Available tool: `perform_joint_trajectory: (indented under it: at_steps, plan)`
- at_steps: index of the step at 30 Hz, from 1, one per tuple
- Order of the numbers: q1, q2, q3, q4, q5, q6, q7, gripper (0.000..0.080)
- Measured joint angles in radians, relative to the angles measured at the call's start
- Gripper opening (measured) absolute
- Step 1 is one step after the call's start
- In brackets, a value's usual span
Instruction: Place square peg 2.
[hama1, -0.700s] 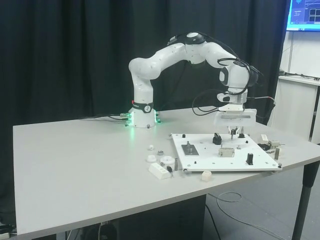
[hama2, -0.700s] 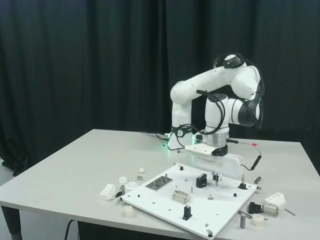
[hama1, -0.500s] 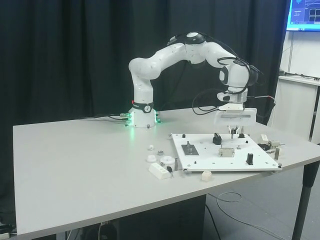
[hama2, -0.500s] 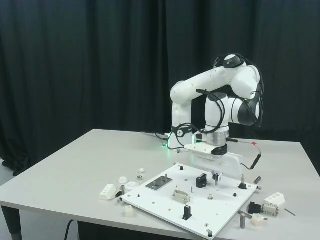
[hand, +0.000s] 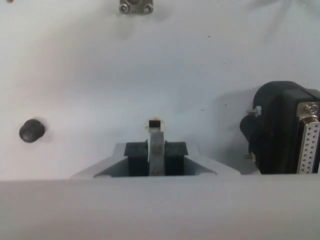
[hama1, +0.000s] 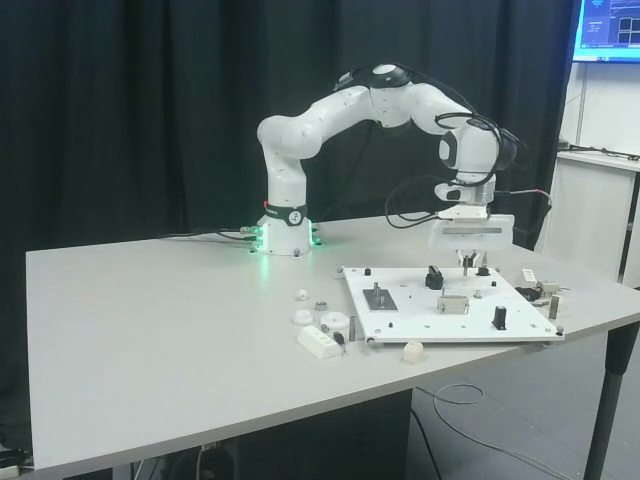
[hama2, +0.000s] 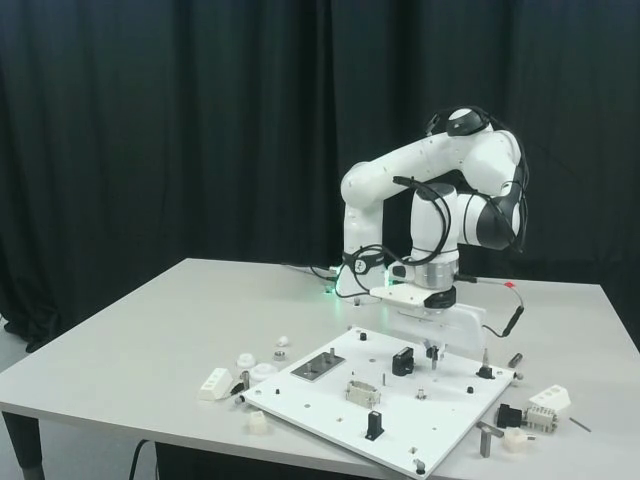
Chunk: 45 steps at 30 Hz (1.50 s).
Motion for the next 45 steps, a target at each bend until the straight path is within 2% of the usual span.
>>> perform_joint_trajectory:
  at_steps: [7,18,23,34,45]
  plan:
    - [0.001,0.0,-0.01,0.0,-0.012,0.019,0.0,0.0065]
    - [-0.025,-0.001,-0.039,-0.011,-0.128,0.085,-0.043,0.0065]
    - [-0.053,-0.002,-0.056,-0.034,-0.16,0.106,-0.104,0.0065]
    - [-0.147,-0.015,-0.087,-0.092,-0.171,0.143,-0.308,0.0065]
    - [-0.275,-0.02,-0.091,-0.111,-0.161,0.166,-0.494,0.0065]
